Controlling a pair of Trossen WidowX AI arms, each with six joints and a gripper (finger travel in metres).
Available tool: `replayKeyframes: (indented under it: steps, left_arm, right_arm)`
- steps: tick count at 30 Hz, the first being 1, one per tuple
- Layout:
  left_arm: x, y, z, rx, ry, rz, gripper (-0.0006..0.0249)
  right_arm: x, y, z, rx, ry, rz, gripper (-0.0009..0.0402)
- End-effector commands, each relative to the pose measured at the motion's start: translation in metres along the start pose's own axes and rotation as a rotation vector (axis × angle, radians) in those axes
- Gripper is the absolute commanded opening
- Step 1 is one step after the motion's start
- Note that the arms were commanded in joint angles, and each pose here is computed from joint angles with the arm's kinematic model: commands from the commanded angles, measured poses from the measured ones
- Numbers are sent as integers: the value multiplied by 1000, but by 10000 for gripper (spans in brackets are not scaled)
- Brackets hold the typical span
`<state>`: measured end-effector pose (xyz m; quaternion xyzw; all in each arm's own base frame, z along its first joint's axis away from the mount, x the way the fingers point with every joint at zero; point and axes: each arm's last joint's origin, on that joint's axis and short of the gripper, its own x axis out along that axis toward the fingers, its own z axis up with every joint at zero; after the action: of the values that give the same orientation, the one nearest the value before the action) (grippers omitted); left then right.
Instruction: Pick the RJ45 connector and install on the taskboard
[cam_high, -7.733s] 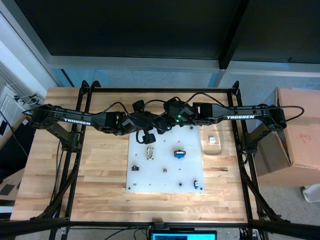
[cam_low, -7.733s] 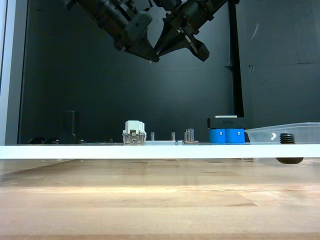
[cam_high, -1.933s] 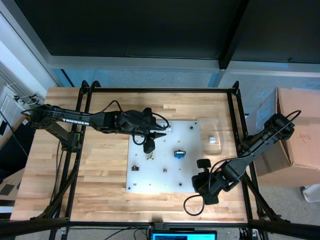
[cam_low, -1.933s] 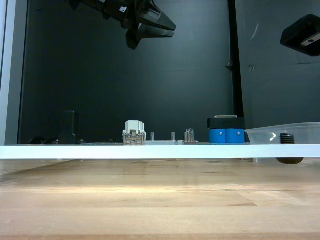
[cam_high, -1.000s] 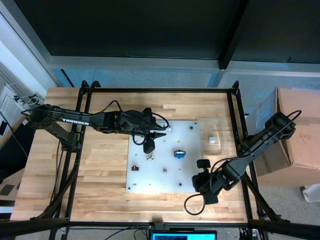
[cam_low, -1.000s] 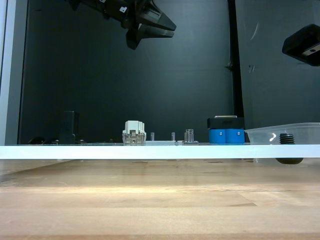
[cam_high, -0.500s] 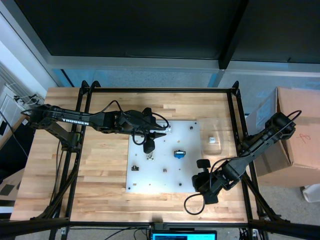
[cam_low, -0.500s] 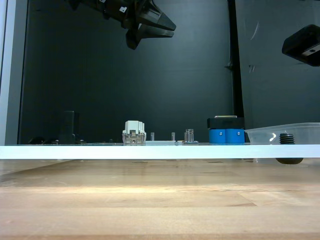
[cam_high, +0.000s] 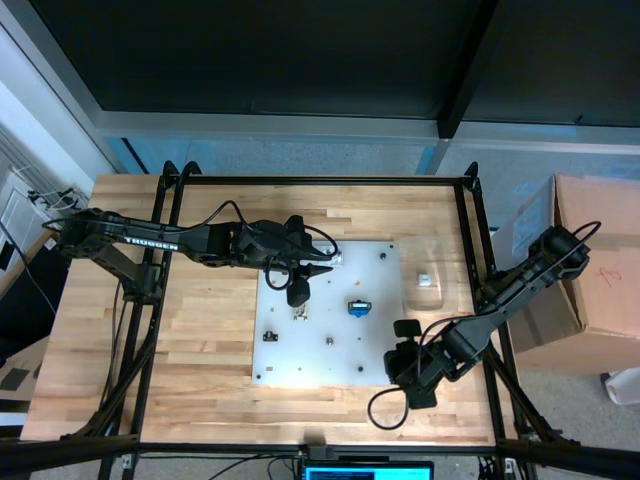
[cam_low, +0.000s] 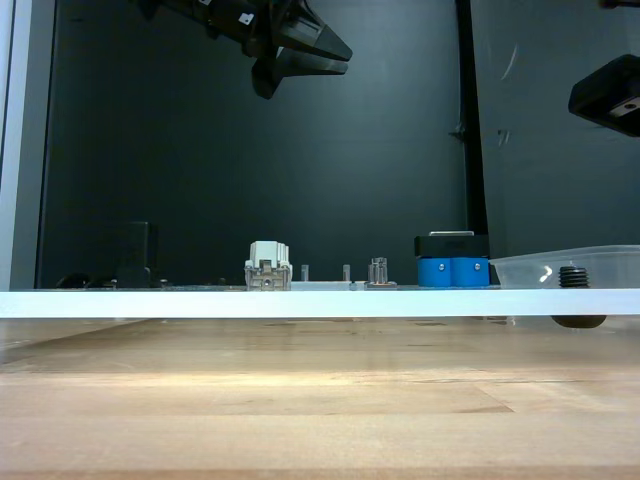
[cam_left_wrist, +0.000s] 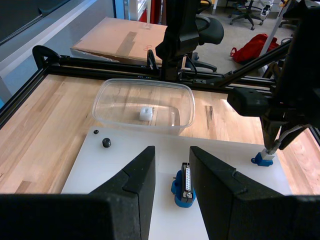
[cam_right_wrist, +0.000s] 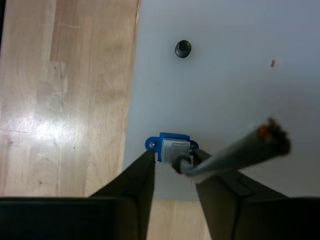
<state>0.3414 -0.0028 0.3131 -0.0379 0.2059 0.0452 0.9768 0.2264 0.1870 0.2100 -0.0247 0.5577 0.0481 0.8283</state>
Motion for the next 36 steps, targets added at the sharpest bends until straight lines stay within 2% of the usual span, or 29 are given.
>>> replayKeyframes:
  steps: [1, 7, 12, 19, 26, 32, 33, 36]
  left_arm:
    - [0, 0, 0, 0, 0, 0, 90]
    - [0, 0, 0, 0, -1, 0, 90]
    - [0, 0, 0, 0, -1, 0, 90]
    - [0, 0, 0, 7, -1, 0, 90]
    - [0, 2, 0, 233, -1, 40, 90]
    - [0, 2, 0, 269, 0, 39, 90]
    - [0, 1, 0, 269, 1, 35, 90]
    - [0, -1, 1, 265, -8, -25, 90]
  right_arm:
    - [-9, -1, 1, 20, -18, 0, 148]
    - [-26, -10, -9, 24, 53, 7, 184]
    - [-45, -17, -13, 24, 55, 57, 189]
    - [-59, -22, -15, 26, 17, 78, 174]
    - [-58, -22, -15, 27, 16, 71, 155]
    - [-60, -22, -15, 68, 17, 79, 140]
    - [-61, -23, -15, 76, 10, 74, 136]
    - [-68, -29, -15, 96, -48, 36, 119]
